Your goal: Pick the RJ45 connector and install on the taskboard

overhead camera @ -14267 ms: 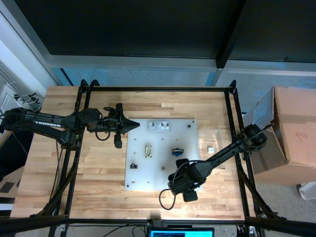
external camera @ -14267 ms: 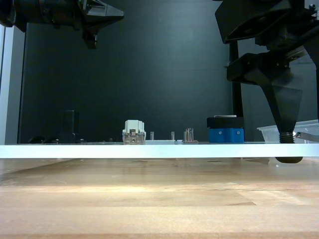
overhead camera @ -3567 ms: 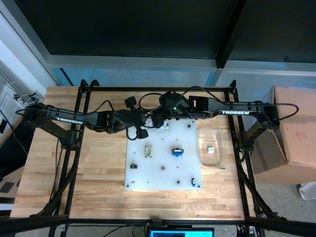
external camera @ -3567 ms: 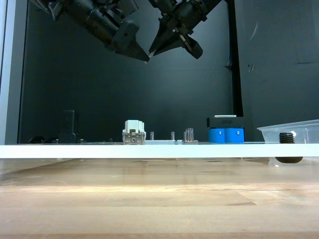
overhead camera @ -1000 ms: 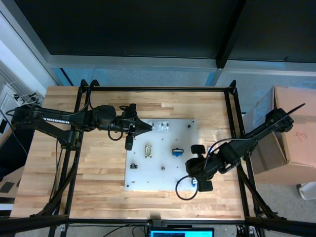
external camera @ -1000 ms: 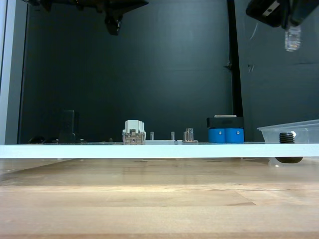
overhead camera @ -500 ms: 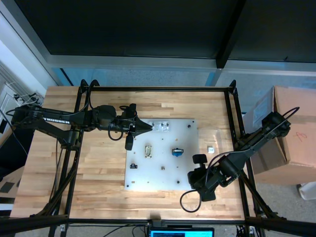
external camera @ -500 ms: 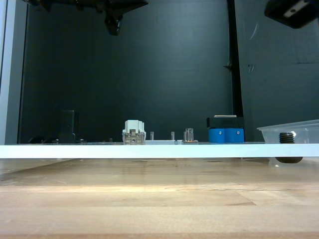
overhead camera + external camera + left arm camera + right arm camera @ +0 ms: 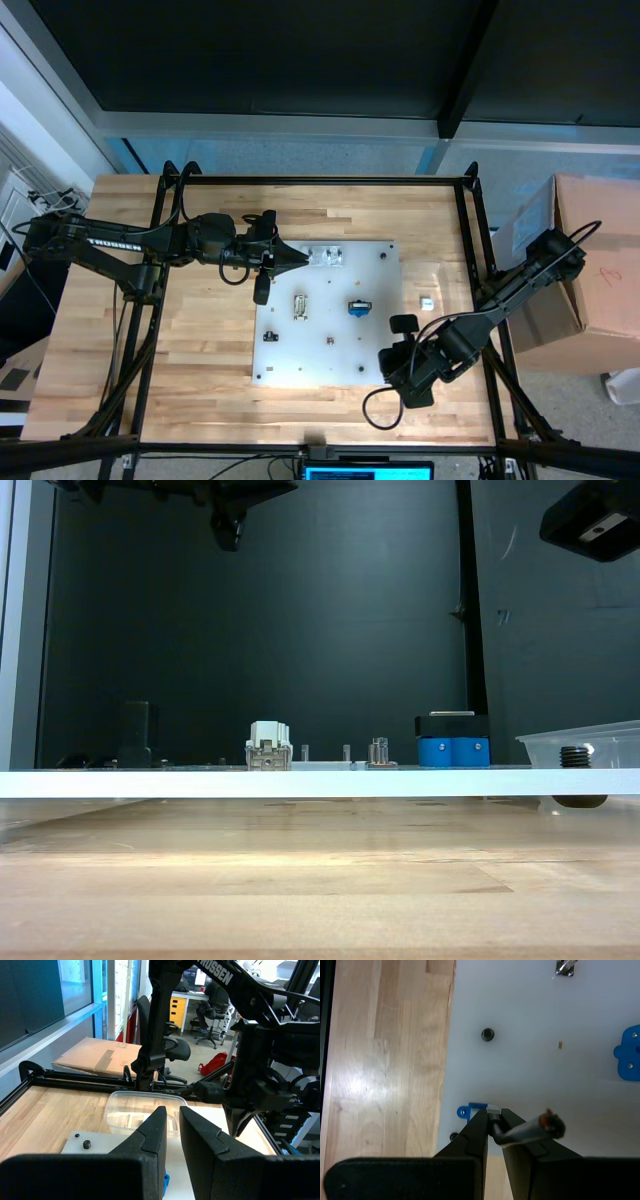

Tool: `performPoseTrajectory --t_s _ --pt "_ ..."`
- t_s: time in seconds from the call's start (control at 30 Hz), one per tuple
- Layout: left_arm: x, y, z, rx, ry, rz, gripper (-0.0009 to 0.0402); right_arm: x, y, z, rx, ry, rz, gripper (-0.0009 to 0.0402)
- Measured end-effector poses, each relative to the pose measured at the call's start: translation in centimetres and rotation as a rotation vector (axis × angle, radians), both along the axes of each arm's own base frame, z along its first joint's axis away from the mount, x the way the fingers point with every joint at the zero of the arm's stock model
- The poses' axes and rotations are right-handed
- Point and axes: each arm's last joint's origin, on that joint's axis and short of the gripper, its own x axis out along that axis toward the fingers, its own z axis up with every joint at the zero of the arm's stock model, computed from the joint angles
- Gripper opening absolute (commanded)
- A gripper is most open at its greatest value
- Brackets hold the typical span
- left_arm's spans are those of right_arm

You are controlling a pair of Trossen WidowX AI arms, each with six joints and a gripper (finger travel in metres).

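Note:
My right gripper point(image 9: 492, 1119) is shut on the clear RJ45 connector point(image 9: 493, 1116). A short grey cable tail point(image 9: 532, 1127) sticks out sideways from it. The held connector hangs over a small blue seat point(image 9: 470, 1109) on the white taskboard point(image 9: 535, 1065); I cannot tell whether they touch. From above, the right gripper point(image 9: 393, 366) hovers over the near right corner of the taskboard point(image 9: 300, 350) and hides the connector. My left gripper point(image 9: 298, 258) is shut on nothing, raised over the board's far left corner.
A clear tray point(image 9: 430, 290) holding a small white piece point(image 9: 427, 301) lies right of the board. On the board stand a blue block point(image 9: 359, 308) and a white-grey socket point(image 9: 300, 305). A cardboard box point(image 9: 590, 270) sits off the table's right edge.
The right gripper has carried the connector a little toward the board's near right corner. The connector has left the low view. The left arm has not moved.

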Motion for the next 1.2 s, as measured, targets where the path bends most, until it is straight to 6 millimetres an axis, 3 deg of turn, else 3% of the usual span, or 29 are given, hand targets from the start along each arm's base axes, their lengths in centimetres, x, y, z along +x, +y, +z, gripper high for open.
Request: performPoseTrajectory --t_s 1.2 --pt "0.0 0.0 0.0 0.0 0.0 0.0 0.0032 -0.9 0.6 -1.7 -0.003 0.006 0.012 0.0"
